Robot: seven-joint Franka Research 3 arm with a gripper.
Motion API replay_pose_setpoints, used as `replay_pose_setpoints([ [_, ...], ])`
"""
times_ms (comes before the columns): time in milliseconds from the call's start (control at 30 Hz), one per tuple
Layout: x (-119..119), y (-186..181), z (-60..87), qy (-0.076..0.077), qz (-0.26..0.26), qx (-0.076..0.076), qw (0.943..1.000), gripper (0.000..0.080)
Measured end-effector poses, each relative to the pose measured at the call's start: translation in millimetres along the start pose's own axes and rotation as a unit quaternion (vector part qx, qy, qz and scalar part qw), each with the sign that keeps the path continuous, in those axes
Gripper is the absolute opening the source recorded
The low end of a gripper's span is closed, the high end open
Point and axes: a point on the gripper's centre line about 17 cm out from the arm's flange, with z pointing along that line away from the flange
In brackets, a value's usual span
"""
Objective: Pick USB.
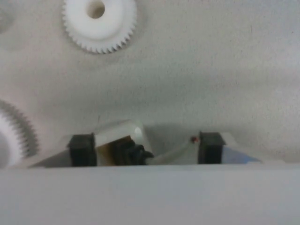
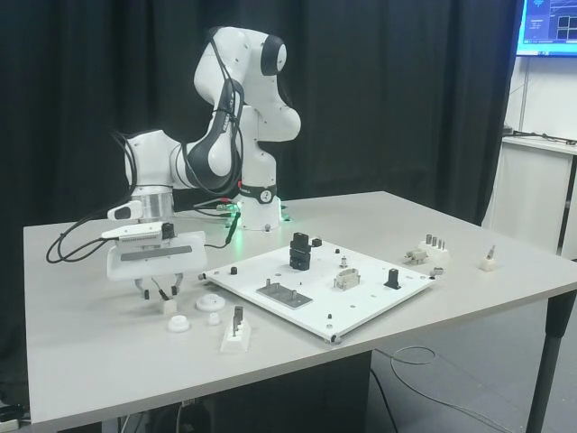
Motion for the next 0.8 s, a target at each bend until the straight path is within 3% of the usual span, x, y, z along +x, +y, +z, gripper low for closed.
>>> replay_pose_setpoints([
  [133, 0, 0, -0.8, -0.001, 0.0, 0.002, 1.0, 0.054],
  [167, 0, -1, -1.0, -0.001, 0.0, 0.004, 1.0, 0.0382],
  [300, 0, -2, -2.0, -0.004, 0.0, 0.01, 0.9999, 0.0382],
  [333, 0, -3, -2.1, -0.004, 0.0, 0.011, 0.9999, 0.0186],
  [600, 3, -7, -6.5, -0.007, -0.001, 0.023, 0.9997, 0.0186],
  [633, 4, -7, -7.6, -0.006, -0.002, 0.024, 0.9997, 0.0073],
  [800, 11, -12, -16.9, -0.003, -0.005, 0.032, 0.9995, 0.0073],
])
